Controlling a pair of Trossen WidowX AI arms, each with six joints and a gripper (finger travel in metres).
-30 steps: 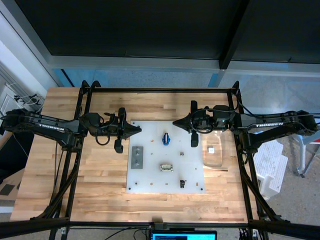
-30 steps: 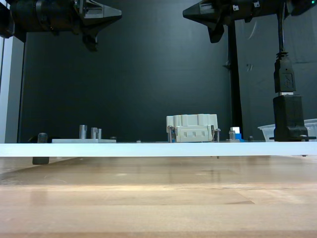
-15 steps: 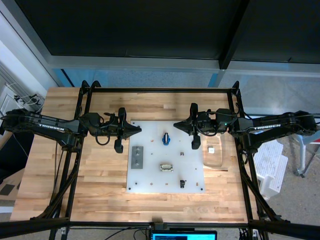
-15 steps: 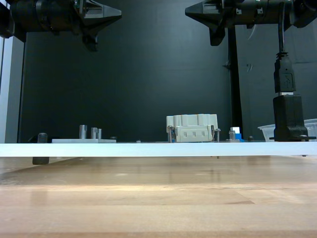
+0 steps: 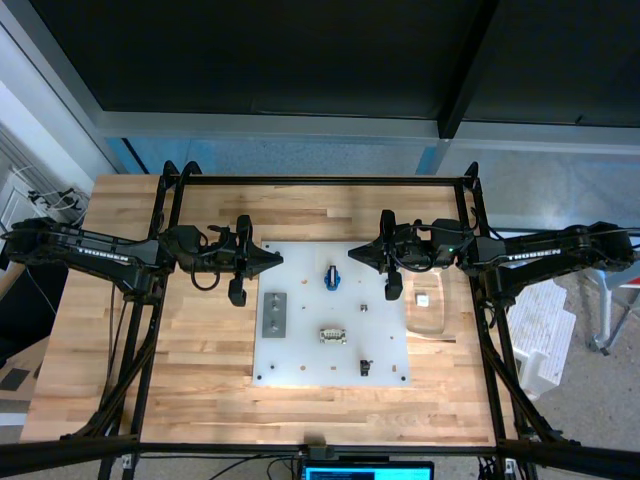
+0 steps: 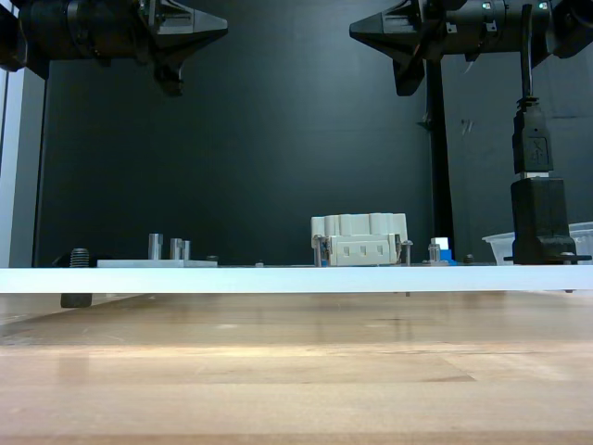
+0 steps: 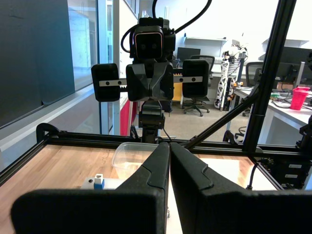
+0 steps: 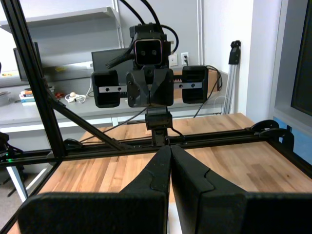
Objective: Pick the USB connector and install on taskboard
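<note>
So the USB connector [image 6: 535, 153] is standing upright in the tiny black socket [image 6: 542, 222], at about 5 o'clock on the taskboard [image 5: 300, 355], with its cable [image 6: 527, 65] running straight up. Left gripper [image 5: 276, 258] is hovering high over the board's 10 o'clock corner, jaws pressing together on nothing. Right gripper [image 5: 353, 252] is hanging high over the far edge around 12 o'clock, jaws meeting tip to tip too, carrying nothing. Clear tray [image 5: 428, 312] is sitting just beside the board at 3 o'clock.

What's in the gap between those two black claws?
Only air, per the low view: left gripper and right gripper, both shut, hang facing, high above the taskboard.
</note>
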